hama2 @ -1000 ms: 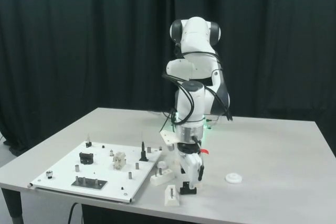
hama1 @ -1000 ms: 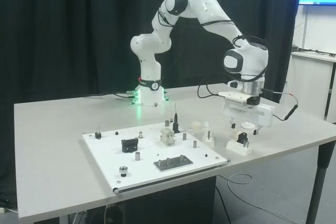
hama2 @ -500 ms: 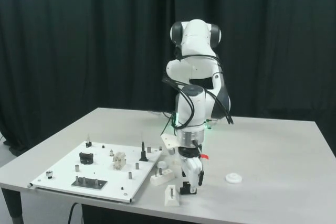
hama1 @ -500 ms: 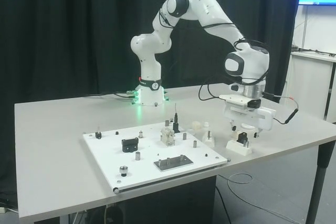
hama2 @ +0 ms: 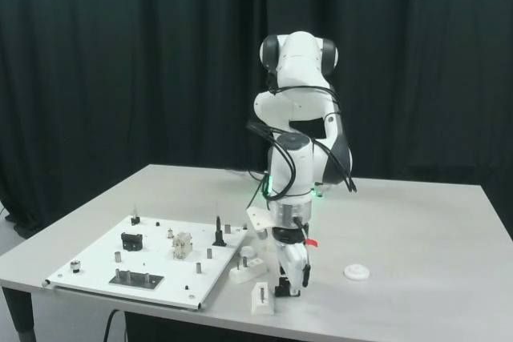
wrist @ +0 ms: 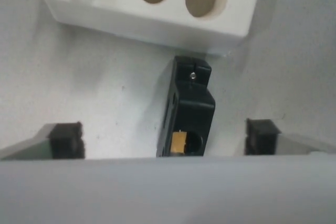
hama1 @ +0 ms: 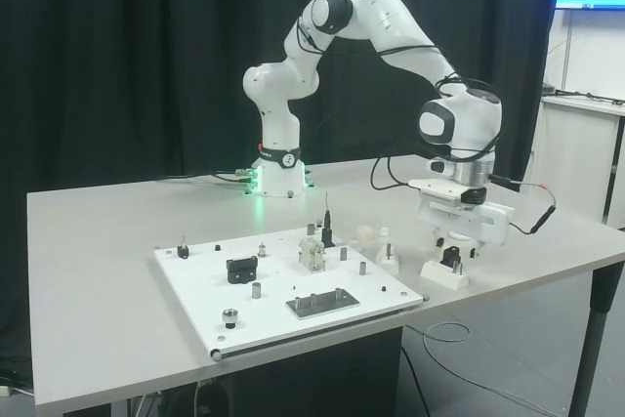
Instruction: Pick D-SUB.
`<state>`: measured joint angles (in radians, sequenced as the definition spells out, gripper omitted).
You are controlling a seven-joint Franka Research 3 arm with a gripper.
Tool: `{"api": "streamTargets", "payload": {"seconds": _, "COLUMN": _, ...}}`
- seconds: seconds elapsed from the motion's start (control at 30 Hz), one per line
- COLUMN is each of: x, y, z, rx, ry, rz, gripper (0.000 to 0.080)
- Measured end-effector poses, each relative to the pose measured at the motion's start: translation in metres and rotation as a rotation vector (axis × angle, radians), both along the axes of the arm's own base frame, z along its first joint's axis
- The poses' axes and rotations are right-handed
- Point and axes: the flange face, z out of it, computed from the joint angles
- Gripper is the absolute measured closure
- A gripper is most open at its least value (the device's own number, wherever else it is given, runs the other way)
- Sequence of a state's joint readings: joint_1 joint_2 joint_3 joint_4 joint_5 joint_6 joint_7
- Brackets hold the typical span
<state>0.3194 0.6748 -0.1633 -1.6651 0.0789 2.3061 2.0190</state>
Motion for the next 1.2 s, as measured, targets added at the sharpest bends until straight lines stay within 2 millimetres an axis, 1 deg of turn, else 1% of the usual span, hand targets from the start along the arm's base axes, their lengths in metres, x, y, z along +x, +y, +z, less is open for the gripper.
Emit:
{"api": "streamTargets", "payload": {"seconds": 0.1, "x": 0.001, "y": -0.001, "z": 0.001, "rx": -0.002, "ry": -0.001, "rz": 0.01, "gripper": 0.0003}}
{"api": "streamTargets", "payload": {"seconds": 0.13, "x": 0.001, "y": -0.001, "z": 0.001, "rx": -0.002, "ry": -0.001, "rz": 0.011, "gripper": 0.0266}}
{"api": "streamTargets", "payload": {"seconds": 0.3, "x": 0.001, "y": -0.003, "z": 0.0, "rx": -0.004, "ry": -0.001, "rz": 0.008, "gripper": 0.0266}}
{"api": "streamTargets", "payload": {"seconds": 0.33, "x": 0.002, "y": -0.004, "z": -0.001, "rx": -0.005, "ry": 0.0, "rz": 0.008, "gripper": 0.0426}}
{"api": "streamTargets", "payload": {"seconds": 0.5, "x": 0.003, "y": -0.006, "z": -0.005, "rx": -0.01, "ry": 0.004, "rz": 0.005, "gripper": 0.0426}}
{"api": "streamTargets", "payload": {"seconds": 0.53, "x": 0.004, "y": -0.006, "z": -0.005, "rx": -0.011, "ry": 0.005, "rz": 0.005, "gripper": 0.061}}
{"api": "streamTargets", "payload": {"seconds": 0.8, "x": 0.005, "y": -0.007, "z": -0.005, "rx": -0.022, "ry": 0.03, "rz": 0.014, "gripper": 0.061}}
{"api": "streamTargets", "payload": {"seconds": 0.83, "x": 0.005, "y": -0.007, "z": -0.004, "rx": -0.023, "ry": 0.033, "rz": 0.016, "gripper": 0.0653}}
{"api": "streamTargets", "payload": {"seconds": 0.87, "x": 0.005, "y": -0.006, "z": -0.003, "rx": -0.023, "ry": 0.036, "rz": 0.018, "gripper": 0.0653}}
{"api": "streamTargets", "payload": {"seconds": 1.2, "x": 0.013, "y": -0.004, "z": 0.013, "rx": -0.024, "ry": 0.046, "rz": 0.02, "gripper": 0.0653}}
